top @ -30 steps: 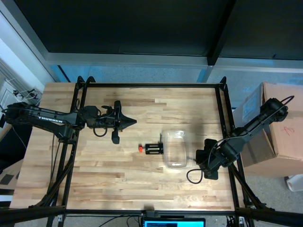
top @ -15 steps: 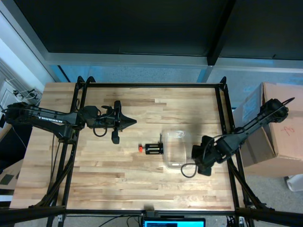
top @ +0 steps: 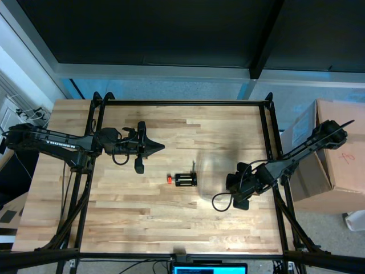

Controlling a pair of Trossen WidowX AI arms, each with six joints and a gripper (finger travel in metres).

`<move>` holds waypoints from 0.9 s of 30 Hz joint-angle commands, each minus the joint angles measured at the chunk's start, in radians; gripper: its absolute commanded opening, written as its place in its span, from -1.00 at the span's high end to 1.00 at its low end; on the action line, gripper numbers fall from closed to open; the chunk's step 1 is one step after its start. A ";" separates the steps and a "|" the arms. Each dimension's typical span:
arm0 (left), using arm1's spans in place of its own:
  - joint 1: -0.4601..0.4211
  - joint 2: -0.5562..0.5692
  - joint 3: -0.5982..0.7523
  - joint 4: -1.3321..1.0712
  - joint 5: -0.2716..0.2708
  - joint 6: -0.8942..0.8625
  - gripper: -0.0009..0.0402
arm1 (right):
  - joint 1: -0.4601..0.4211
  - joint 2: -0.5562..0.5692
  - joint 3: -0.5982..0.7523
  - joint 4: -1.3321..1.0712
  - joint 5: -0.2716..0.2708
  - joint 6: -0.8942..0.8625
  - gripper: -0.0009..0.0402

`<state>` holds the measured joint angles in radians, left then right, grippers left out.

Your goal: Remove the USB-C connector from the USB-C receptacle and place in the container

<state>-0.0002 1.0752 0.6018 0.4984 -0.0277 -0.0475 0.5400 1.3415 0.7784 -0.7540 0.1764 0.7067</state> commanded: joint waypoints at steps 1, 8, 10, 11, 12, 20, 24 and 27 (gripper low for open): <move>0.000 0.000 0.000 0.000 0.000 0.000 0.96 | 0.014 0.011 -0.004 -0.002 -0.013 -0.005 -0.08; 0.000 0.000 0.000 0.000 0.000 0.000 0.96 | 0.019 0.035 -0.001 -0.002 -0.035 -0.016 -0.08; 0.000 0.000 0.000 0.000 0.000 0.000 0.96 | 0.020 0.035 0.002 -0.005 -0.037 -0.016 -0.08; 0.000 0.000 0.000 0.000 0.000 0.000 0.96 | 0.020 0.035 0.001 -0.005 -0.037 -0.016 -0.08; 0.000 0.000 0.000 0.000 0.000 0.000 0.96 | 0.020 0.035 0.001 -0.005 -0.037 -0.016 -0.08; 0.000 0.000 0.000 0.000 0.000 0.000 0.96 | 0.023 0.033 0.012 -0.037 -0.037 0.045 -0.08; 0.000 0.000 0.000 0.000 0.000 0.000 0.96 | 0.024 0.037 -0.027 0.034 -0.037 0.031 -0.08; 0.000 0.000 0.000 0.000 0.000 0.000 0.96 | 0.021 0.049 -0.048 0.070 -0.022 0.016 -0.08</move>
